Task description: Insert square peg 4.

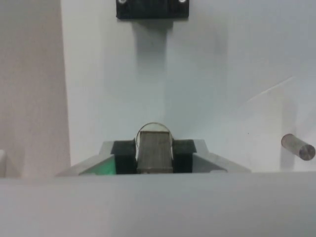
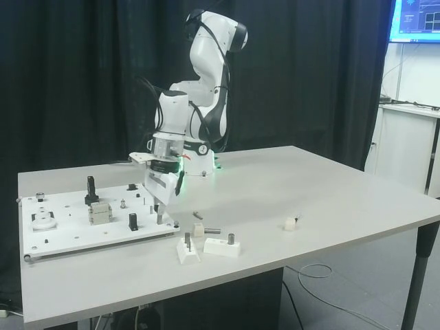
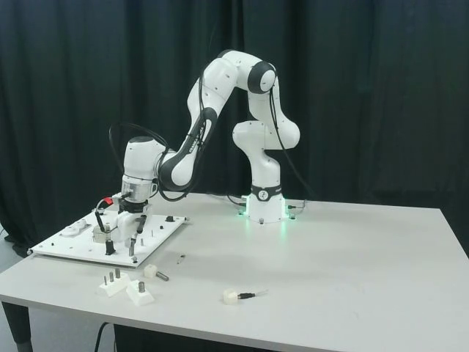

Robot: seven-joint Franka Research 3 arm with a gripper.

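While I watch the wrist view, the claw [image 1: 154, 170] is clenched on the square peg [image 1: 154, 150], a grey flat-faced bar held upright over the white board [image 2: 96, 223] near its edge facing the loose pieces. Open counter [image 2: 330, 185] lies beyond the board.

My arm [image 3: 220, 95] consists of white rounded link housings with black joint seams. Black cables [image 3: 128, 136] loop along the forearm links. My base [image 3: 265, 209] is a white cylinder with a green light ring at its foot.
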